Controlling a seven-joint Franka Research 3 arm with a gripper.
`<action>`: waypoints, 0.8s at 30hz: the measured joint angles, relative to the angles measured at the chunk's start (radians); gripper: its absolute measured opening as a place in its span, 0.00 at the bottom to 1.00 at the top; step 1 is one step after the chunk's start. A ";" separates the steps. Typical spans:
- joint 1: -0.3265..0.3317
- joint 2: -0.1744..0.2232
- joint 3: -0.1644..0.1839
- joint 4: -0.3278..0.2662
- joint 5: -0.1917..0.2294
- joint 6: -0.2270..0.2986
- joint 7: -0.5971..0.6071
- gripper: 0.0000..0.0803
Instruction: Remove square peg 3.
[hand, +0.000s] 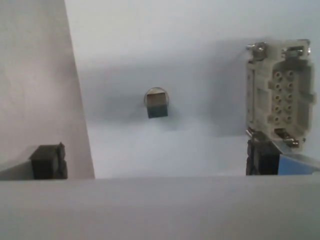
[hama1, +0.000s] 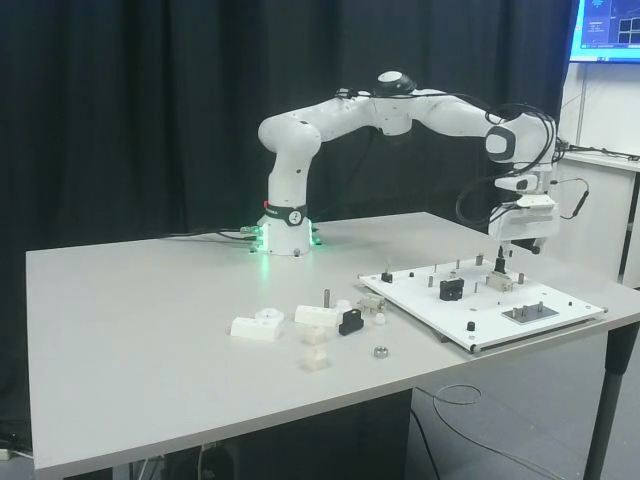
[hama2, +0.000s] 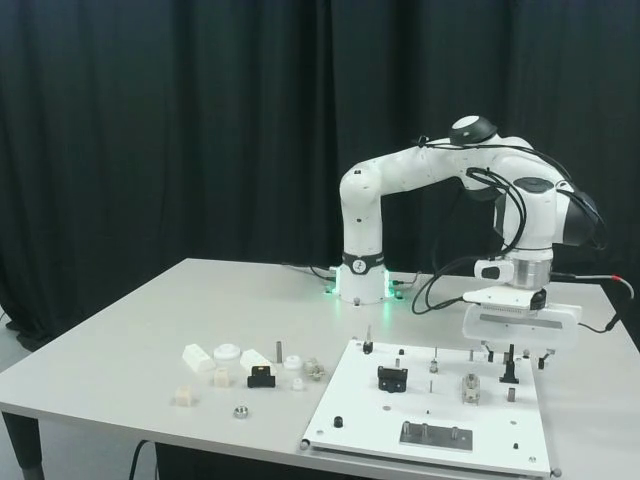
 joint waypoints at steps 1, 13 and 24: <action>-0.006 0.000 0.004 0.007 0.000 -0.005 0.000 1.00; -0.051 0.000 0.052 0.068 0.000 -0.026 -0.001 1.00; -0.068 0.001 0.077 0.081 -0.004 -0.024 -0.008 1.00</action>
